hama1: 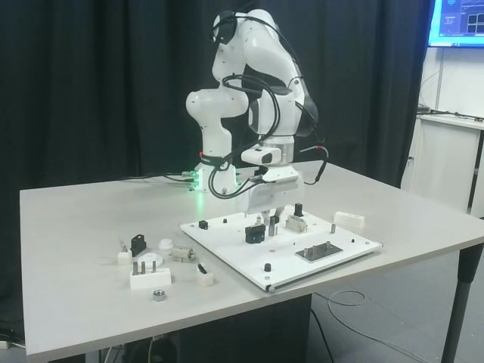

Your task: Insert round peg 4.

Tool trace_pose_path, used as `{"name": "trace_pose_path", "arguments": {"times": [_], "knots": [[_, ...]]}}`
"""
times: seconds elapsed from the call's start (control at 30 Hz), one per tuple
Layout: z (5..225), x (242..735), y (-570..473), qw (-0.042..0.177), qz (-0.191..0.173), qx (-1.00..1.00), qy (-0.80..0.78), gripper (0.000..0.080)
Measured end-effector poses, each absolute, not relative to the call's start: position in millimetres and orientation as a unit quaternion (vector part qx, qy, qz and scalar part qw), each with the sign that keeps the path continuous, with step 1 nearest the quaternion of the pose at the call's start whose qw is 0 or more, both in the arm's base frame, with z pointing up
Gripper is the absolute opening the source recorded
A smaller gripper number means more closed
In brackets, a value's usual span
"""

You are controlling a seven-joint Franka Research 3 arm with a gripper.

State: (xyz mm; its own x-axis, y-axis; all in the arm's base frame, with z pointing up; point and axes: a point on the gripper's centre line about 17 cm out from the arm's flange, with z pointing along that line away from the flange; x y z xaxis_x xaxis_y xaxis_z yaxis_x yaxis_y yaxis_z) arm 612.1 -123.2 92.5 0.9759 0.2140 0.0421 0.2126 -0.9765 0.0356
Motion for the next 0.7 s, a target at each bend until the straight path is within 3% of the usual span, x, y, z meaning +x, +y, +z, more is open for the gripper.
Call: {"name": "trace_pose_path", "arguments": {"times": [0.7], "knots": [[56, 618, -127, -0.001, 0.012, 0.993, 0.115, 0.0145]]}}
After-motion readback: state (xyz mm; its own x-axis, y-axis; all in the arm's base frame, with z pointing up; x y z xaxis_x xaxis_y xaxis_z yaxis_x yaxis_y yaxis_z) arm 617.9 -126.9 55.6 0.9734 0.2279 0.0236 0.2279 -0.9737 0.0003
